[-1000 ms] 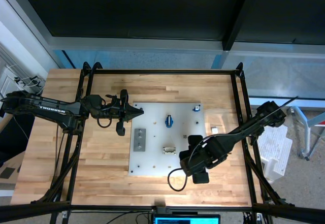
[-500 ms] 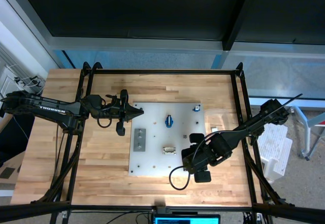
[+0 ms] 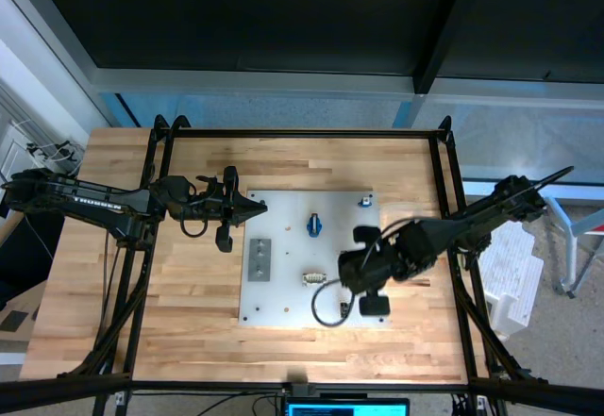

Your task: Pick the USB connector and install on taskboard

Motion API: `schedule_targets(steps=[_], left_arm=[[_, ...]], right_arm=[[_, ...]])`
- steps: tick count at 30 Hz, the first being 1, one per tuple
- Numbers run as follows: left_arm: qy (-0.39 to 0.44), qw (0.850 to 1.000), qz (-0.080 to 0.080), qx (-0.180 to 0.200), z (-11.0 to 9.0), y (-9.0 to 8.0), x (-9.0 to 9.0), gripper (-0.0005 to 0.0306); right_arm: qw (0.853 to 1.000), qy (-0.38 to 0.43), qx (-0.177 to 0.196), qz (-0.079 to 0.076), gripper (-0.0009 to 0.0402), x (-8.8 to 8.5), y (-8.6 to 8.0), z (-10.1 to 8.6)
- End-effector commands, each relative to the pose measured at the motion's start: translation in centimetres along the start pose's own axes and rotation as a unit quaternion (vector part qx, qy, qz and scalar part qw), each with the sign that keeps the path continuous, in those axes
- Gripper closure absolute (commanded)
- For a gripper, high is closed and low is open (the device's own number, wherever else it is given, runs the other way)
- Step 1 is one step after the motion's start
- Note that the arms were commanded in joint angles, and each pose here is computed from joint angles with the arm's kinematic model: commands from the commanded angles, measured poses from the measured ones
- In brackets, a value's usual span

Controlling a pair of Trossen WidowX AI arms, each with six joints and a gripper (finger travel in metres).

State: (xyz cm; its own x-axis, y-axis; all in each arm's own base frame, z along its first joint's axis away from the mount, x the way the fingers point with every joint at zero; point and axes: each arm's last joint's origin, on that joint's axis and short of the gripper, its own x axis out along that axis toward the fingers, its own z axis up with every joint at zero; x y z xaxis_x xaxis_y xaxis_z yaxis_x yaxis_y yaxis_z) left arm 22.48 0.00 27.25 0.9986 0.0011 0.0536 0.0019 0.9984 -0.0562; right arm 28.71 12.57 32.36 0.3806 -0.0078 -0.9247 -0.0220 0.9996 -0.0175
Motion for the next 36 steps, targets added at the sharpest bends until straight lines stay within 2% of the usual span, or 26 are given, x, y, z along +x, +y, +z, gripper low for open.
schedule_targets(steps=[1,7,12,16,18,21,26,30,36], left_arm=[[0.000,1.000,0.000,0.000,0.0,0.0,0.0,0.0300],[0.000,1.000,0.000,0.000,0.0,0.0,0.0,0.0300],[0.000,1.000,0.000,0.000,0.0,0.0,0.0,0.0300],[0.000,1.000,0.000,0.000,0.0,0.0,0.0,0.0300],[0.000,1.000,0.000,0.000,0.0,0.0,0.0,0.0300],[0.000,1.000,0.000,0.000,0.0,0.0,0.0,0.0300],[0.000,1.000,0.000,0.000,0.0,0.0,0.0,0.0300],[0.000,1.000,0.000,0.000,0.0,0.0,0.0,0.0300],[0.000,1.000,0.000,0.000,0.0,0.0,0.0,0.0300]], right_arm=[[1.000,-0.019,0.006,-0.001,0.0394,-0.4,-1.5,-0.1],[0.996,-0.091,0.021,0.000,0.0393,-0.4,-4.5,-0.7],[0.988,-0.152,0.038,-0.009,0.0393,-0.3,-7.1,-1.7],[0.975,-0.216,0.044,-0.015,0.0393,-0.2,-8.9,-2.4],[0.968,-0.247,0.048,-0.017,0.0393,-0.2,-9.6,-2.8],[0.954,-0.294,0.050,-0.009,0.0393,-0.3,-10.7,-3.3],[0.929,-0.366,0.058,-0.025,0.0393,-0.5,-12.1,-3.8],[0.907,-0.418,0.057,-0.007,0.0393,-0.3,-13.0,-4.1],[0.874,-0.482,0.059,-0.006,0.0393,-0.2,-13.6,-4.4]])
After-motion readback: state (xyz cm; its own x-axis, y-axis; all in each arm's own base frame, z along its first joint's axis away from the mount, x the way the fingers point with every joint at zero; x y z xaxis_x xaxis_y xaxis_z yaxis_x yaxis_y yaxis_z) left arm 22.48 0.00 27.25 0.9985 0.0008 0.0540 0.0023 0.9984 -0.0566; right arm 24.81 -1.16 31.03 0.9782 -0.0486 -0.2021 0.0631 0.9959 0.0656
